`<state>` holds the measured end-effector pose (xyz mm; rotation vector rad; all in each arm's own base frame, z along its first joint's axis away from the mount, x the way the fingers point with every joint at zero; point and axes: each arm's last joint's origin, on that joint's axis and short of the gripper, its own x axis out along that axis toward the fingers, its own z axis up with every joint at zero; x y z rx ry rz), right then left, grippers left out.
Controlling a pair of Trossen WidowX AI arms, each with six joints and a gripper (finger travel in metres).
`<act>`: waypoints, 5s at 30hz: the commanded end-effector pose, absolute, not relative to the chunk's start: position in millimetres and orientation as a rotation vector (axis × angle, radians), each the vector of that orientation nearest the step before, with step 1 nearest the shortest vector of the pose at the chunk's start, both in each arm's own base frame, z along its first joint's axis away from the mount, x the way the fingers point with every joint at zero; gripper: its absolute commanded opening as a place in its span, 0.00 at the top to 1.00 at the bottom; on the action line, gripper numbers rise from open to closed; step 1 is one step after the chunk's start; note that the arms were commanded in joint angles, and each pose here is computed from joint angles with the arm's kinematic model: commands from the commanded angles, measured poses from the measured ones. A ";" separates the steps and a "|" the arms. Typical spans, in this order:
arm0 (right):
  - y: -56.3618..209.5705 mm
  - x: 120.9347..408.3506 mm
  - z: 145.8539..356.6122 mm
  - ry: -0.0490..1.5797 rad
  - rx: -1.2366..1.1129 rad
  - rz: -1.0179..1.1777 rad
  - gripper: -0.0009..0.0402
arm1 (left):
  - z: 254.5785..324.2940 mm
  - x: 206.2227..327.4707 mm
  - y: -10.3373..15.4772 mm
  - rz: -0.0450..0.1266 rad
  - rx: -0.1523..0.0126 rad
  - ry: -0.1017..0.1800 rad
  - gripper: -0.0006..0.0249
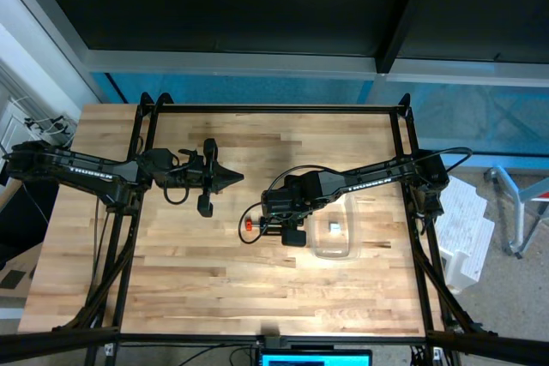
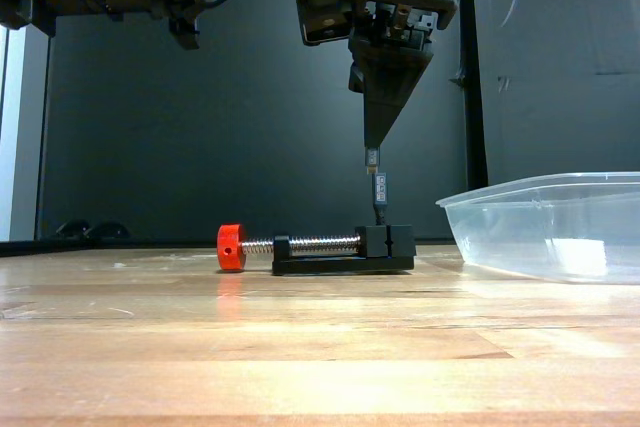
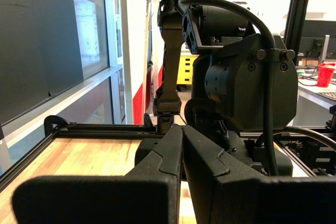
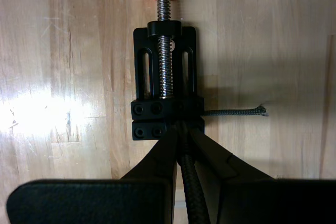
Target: Pick the usb-c connector and install on the hub
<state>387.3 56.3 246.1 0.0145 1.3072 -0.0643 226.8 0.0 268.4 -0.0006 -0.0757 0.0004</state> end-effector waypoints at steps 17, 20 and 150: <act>59.5 383.2 268.8 1.323 -0.024 -0.047 0.98 | 268.5 226.9 0.1 0.001 0.000 -0.076 0.98; 63.8 382.4 268.8 1.324 -0.032 -0.038 0.98 | 268.5 226.9 0.0 0.000 0.000 -0.076 0.98; 65.4 387.8 243.4 1.333 -0.031 -0.059 0.98 | 268.5 226.9 0.0 0.000 0.000 -0.076 0.98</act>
